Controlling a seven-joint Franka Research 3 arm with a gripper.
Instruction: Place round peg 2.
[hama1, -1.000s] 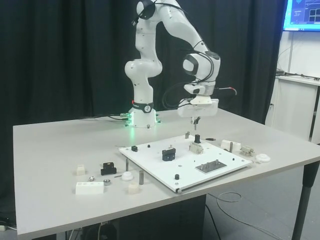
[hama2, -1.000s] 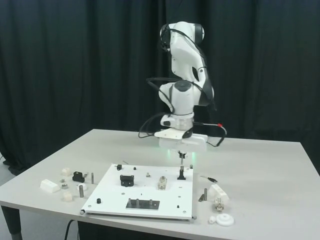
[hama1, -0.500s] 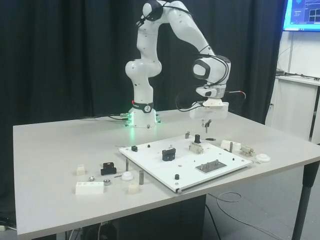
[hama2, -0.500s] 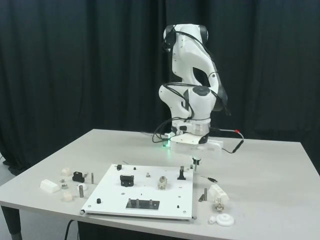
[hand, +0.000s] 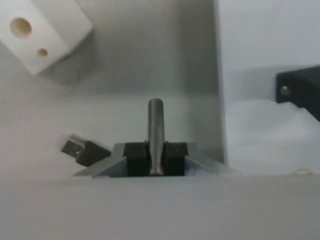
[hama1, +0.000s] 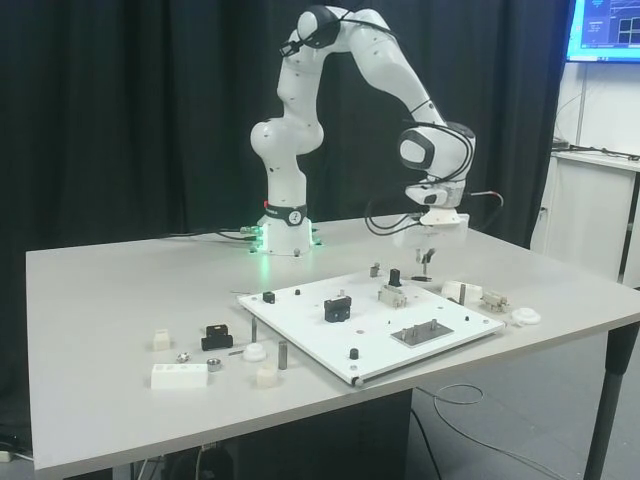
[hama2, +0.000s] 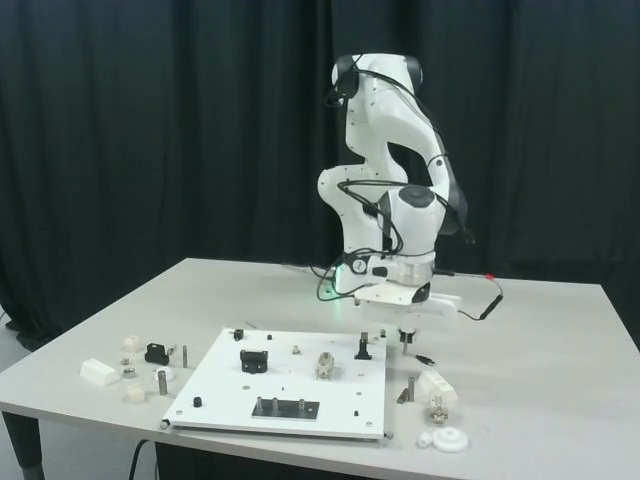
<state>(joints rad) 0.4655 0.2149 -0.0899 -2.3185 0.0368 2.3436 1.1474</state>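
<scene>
Round peg 2: rigid, smooth metal, likely slippery. Gripper pinching upper shank; keep grip square.

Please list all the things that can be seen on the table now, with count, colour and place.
Board: one, white, on the table's front part.
Table: one, grey.
Peg: one, grey, held upright in the gripper, beside the board's edge.
Black parts: several, on the board.
Plate with pins: one, grey, near the board's front edge.
White blocks: several, on the table beside the board, on the side away from the gripper.
Block with holes: one, white, on the table near the gripper.
Disc: one, white, at the table's front.
Arm: one, white.
Gripper: one, shut on the peg.
</scene>
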